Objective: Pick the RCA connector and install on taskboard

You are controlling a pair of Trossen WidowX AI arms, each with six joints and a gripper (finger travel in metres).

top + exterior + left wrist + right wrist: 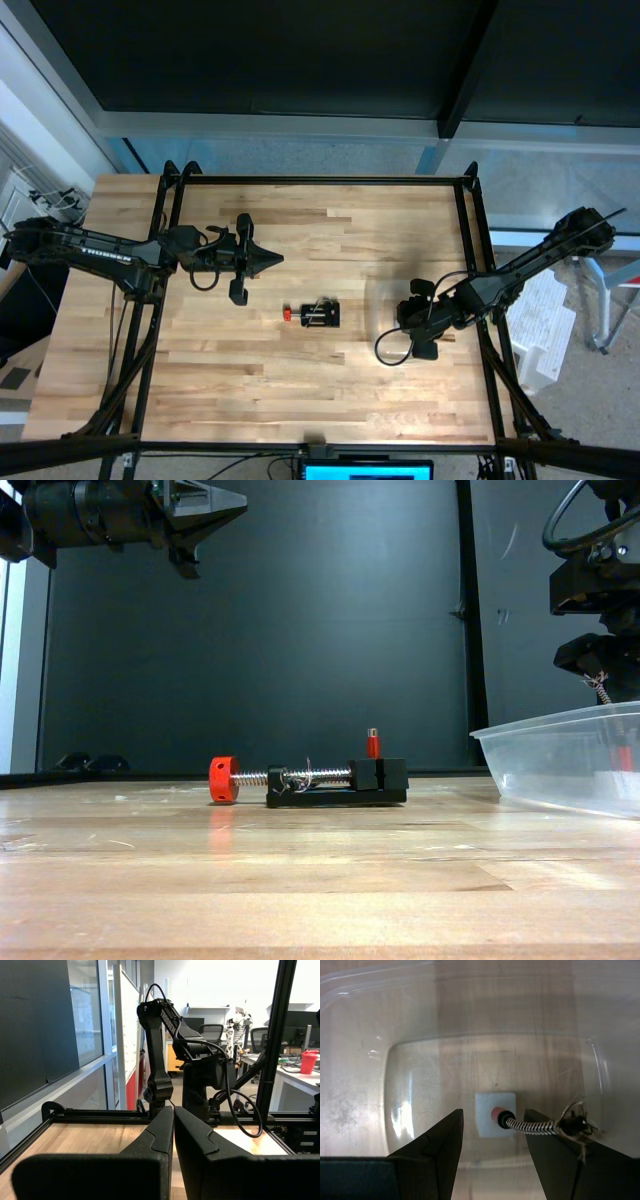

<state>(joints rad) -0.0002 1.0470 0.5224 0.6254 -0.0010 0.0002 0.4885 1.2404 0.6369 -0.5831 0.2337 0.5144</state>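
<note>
The RCA connector [506,1119] has a reddish tip and a silvery braided tail [535,1126]. It is stuck in a small white square piece [487,1110] on the floor of a clear tray [420,1075]. My right gripper [492,1115] hangs open over it, one finger on each side, and the tail reaches up past one finger [555,1155]. The taskboard [320,316] is a black block with a red knob [287,314] at the table's middle [335,780]. My left gripper [278,259] is shut and empty, held high to the taskboard's left [240,498] [173,1112].
The clear tray [560,750] stands at the right of the table under the right gripper [418,322] [605,680]. A short red post [372,743] rises from the taskboard's block. A black frame [320,181] runs around the wooden tabletop.
</note>
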